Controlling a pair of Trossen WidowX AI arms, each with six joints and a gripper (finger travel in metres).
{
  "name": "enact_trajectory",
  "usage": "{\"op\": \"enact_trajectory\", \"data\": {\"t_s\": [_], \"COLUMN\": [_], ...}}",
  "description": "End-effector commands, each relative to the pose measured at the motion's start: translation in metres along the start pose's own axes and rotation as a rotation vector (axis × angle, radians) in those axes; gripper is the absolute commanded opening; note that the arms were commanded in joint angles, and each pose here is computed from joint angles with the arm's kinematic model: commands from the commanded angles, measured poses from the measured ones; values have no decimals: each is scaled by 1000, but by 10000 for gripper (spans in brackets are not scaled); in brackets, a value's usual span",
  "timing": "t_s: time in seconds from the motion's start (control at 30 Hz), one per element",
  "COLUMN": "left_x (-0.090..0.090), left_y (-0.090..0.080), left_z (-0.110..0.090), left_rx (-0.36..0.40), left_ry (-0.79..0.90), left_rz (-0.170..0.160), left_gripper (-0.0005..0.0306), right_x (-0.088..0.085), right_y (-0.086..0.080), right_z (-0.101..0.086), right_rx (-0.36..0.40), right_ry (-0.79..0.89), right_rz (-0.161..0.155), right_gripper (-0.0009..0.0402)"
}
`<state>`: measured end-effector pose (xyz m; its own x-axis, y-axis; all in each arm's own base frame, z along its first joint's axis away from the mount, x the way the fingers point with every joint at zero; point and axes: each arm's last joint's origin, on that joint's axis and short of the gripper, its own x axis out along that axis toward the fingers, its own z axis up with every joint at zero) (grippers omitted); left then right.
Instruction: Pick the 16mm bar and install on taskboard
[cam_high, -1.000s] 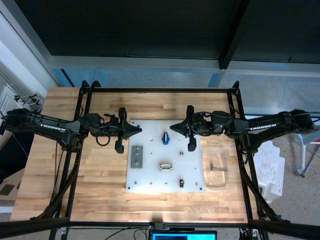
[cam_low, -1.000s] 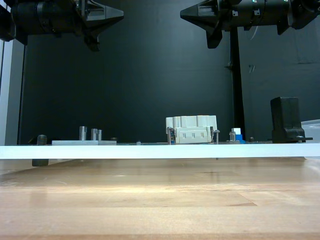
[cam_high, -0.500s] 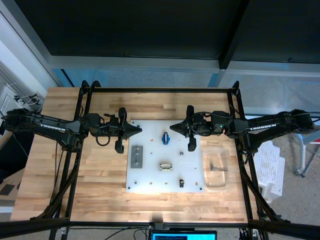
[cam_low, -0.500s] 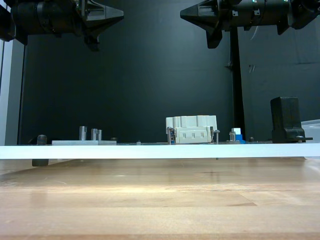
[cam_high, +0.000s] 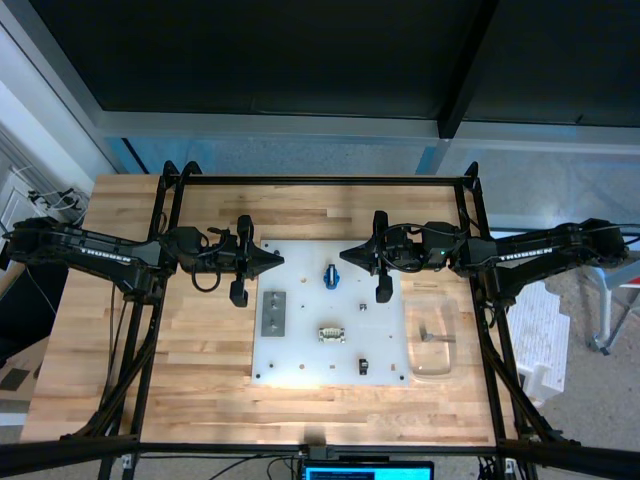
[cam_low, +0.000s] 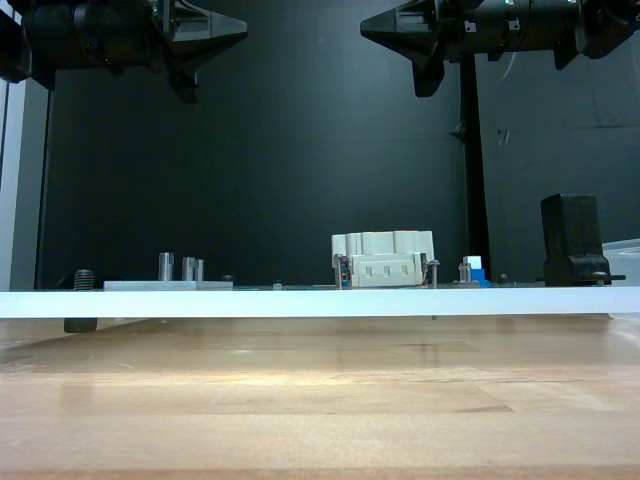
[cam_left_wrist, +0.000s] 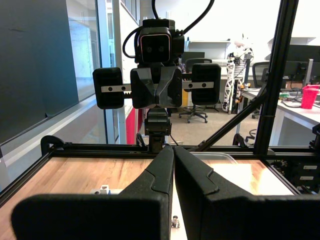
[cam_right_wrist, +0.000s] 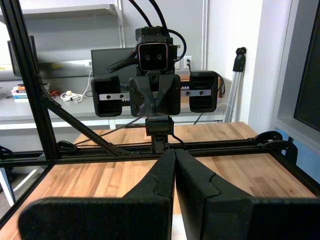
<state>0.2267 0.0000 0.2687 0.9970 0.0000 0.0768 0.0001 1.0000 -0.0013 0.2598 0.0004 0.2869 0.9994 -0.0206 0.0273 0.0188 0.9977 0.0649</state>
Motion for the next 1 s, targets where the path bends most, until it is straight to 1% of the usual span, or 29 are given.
{"op": "enact_trajectory", "data": {"t_s": [0.03, 0.23, 0.27, 0.33, 0.37, 0.43, 0.6, 0.83, 0.9, 1.0], "left_x": [0, 0, 0, 0, 0, 0, 0, 0, 0, 0], "left_y": [0, 0, 0, 0, 0, 0, 0, 0, 0, 0], "left_z": [0, 0, 0, 0, 0, 0, 0, 0, 0, 0], "left_rx": [0, 0, 0, 0, 0, 0, 0, 0, 0, 0], "left_ry": [0, 0, 0, 0, 0, 0, 0, 0, 0, 0], "left_rz": [0, 0, 0, 0, 0, 0, 0, 0, 0, 0], "left_gripper": [0, 0, 0, 0, 0, 0, 0, 0, 0, 0], "right_x": [0, 0, 0, 0, 1, 2, 4, -1, -3, -7], "right_y": [0, 0, 1, 2, 3, 3, 4, 9, 10, 14], "right_z": [0, -1, -1, -1, 0, 3, 13, 26, 27, 30], "right_rx": [10, 7, 6, 7, 8, 9, 8, 12, 26, 29], "right_ry": [0, 8, 12, 23, 37, 79, 245, 482, 540, 625], "right_rz": [1, 4, 20, 65, 71, 68, 57, 51, 32, 23], "right_gripper": [0, 0, 0, 0, 0, 0, 0, 0, 0, 0]}}
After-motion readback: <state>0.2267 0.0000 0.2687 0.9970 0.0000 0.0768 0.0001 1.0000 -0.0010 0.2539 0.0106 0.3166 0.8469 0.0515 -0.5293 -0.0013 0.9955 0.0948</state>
